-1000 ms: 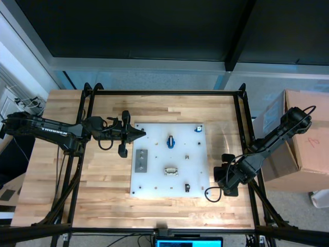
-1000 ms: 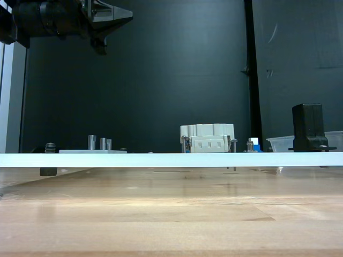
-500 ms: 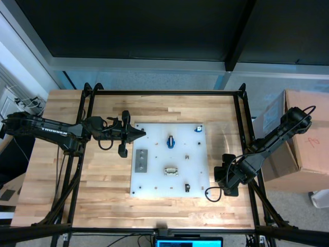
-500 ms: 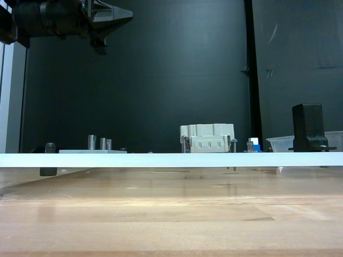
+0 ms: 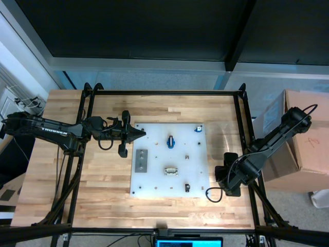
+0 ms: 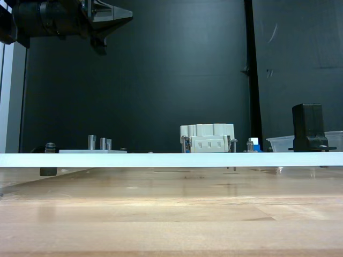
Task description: Remove the HAN10E connector from the taskboard and place in the container
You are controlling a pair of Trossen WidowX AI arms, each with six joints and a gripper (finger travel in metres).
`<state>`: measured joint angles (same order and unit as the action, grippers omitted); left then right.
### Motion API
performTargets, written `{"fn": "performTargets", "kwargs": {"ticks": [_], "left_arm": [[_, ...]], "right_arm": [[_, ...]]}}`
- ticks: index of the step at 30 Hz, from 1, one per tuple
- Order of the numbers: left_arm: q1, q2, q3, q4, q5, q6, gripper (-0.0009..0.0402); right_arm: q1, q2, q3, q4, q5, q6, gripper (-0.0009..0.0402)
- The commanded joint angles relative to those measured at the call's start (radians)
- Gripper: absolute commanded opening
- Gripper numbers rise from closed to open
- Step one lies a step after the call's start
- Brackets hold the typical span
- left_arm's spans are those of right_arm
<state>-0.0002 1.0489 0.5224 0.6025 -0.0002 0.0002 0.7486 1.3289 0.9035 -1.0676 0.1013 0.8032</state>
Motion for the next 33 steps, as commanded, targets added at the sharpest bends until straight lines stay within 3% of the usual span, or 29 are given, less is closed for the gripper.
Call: {"fn": "performTargets", "kwargs": {"ticks": [1, 13, 33], "left_arm": [[0.000, 0.000, 0.000, 0.000, 0.000, 0.000, 0.0000], [0.000, 0.000, 0.000, 0.000, 0.000, 0.000, 0.0000], [0.000, 0.000, 0.000, 0.000, 0.000, 0.000, 0.0000]], "right_arm": [[-0.001, -0.011, 0.077, -0.076, 0.002, 0.000, 0.0286], [-0.003, -0.022, 0.286, -0.267, 0.003, 0.001, 0.0287], [-0.002, -0.022, 0.277, -0.269, 0.003, -0.008, 0.0287]]}}
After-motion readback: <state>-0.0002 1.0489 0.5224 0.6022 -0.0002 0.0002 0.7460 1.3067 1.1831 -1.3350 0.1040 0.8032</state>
